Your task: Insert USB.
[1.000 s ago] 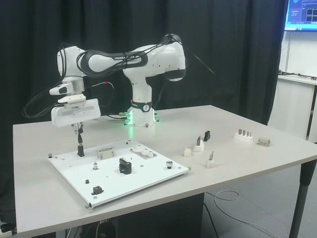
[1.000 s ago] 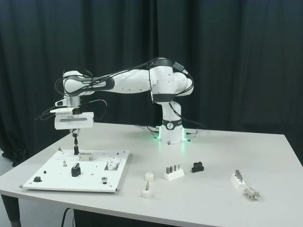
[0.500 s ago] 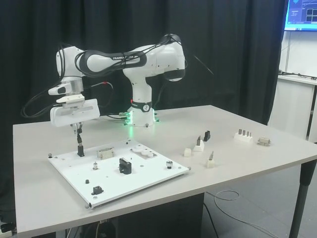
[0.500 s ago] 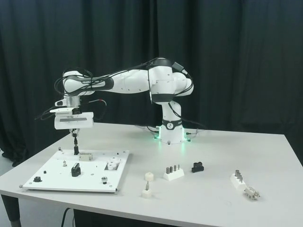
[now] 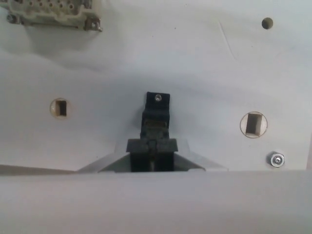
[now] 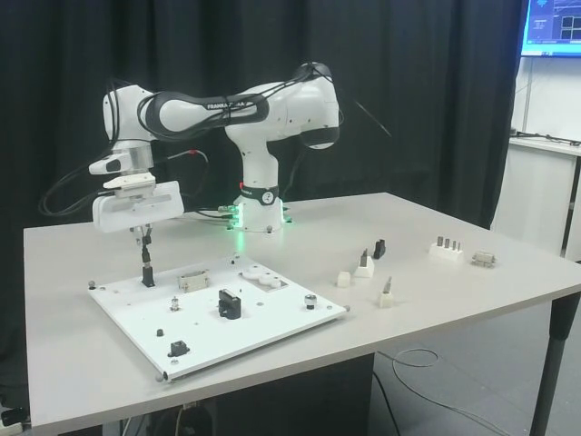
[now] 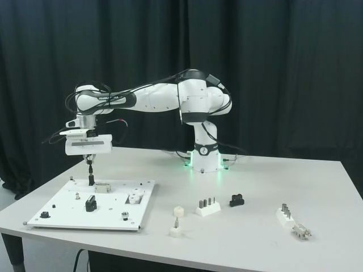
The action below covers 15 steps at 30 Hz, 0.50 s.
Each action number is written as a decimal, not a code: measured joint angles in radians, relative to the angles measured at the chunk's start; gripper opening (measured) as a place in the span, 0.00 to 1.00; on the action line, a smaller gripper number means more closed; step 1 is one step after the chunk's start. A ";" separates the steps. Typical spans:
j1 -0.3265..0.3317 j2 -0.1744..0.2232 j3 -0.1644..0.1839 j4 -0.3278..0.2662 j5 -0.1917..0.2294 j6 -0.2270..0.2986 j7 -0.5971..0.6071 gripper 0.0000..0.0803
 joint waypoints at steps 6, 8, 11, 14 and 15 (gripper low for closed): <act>0.002 0.000 0.003 0.000 0.001 -0.010 0.000 0.03; 0.003 0.000 0.003 0.000 0.001 -0.011 0.000 0.03; 0.004 0.000 0.003 0.000 0.001 -0.013 0.000 0.03; 0.005 0.000 0.003 0.000 0.001 -0.014 0.000 0.03; 0.005 0.000 0.003 0.000 0.001 -0.015 0.000 0.03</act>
